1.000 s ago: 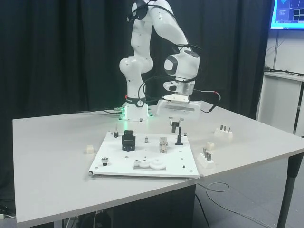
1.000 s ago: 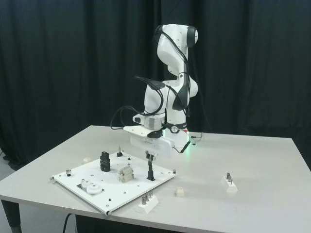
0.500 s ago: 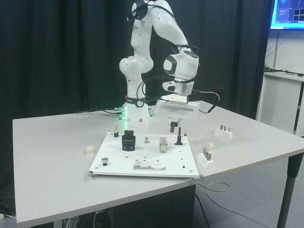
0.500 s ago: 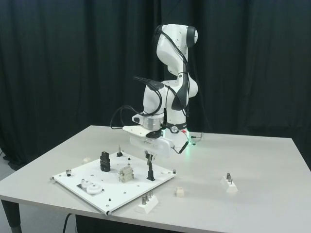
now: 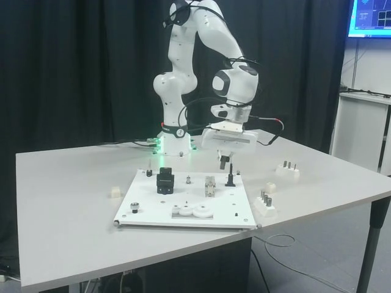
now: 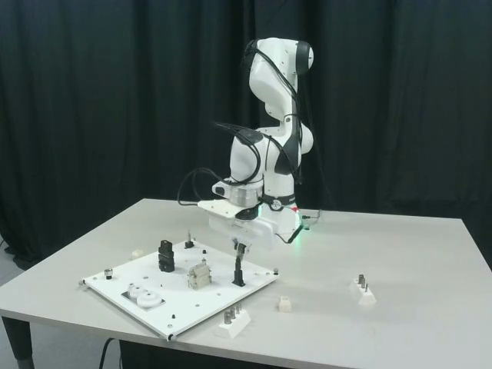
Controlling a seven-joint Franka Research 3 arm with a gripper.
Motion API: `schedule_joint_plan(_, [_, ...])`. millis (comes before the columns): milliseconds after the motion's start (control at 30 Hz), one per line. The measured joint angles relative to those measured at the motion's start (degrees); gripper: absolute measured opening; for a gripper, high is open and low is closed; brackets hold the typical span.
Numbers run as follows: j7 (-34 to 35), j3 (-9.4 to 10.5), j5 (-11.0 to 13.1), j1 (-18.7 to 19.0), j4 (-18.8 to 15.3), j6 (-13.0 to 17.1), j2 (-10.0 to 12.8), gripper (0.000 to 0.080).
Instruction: Insert square peg 4.
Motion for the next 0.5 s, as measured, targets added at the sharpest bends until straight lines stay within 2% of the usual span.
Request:
schedule_joint_plan(300, [0.2, 1.83, 0.7, 0.0, 0.4, -1.5, 0.0, 0.0156])
schedule_joint_plan(500, [1.0, 2.52, 1.9, 0.0, 0.2, -1.9, 0.1, 0.0156])
